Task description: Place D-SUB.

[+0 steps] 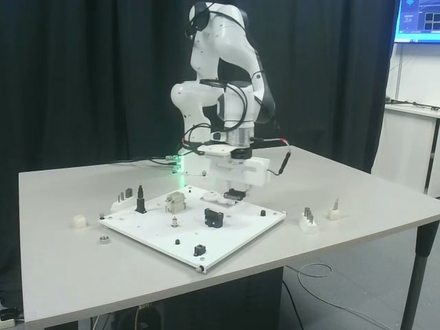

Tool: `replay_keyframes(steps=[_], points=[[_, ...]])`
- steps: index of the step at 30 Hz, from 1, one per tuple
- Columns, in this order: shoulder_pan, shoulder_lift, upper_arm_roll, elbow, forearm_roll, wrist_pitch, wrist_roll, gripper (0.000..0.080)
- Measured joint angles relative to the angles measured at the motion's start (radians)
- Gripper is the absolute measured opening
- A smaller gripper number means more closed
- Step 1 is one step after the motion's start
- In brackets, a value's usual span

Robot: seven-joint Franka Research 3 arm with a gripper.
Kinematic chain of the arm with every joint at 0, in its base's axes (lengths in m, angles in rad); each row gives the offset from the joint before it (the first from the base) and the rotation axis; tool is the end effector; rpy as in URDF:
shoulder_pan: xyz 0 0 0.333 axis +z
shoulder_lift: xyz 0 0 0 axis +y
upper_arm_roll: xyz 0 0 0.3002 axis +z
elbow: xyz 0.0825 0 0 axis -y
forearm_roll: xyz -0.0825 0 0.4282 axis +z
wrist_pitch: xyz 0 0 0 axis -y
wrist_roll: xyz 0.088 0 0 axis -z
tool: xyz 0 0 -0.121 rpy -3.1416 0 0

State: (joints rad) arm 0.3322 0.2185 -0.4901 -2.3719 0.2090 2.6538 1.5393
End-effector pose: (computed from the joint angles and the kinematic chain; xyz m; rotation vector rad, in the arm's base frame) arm 0.5304 -0.0988 0.1859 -1.8345 2.4669 -0.1105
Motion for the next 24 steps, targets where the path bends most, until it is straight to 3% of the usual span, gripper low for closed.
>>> replay_keyframes(steps=[13, 24], points=[[0.144, -0.025, 0.009, -0.002, 0.0, -0.066, 0.001, 0.0381], [0.243, -0.022, 0.021, -0.019, -0.034, -0.071, 0.001, 0.0381]])
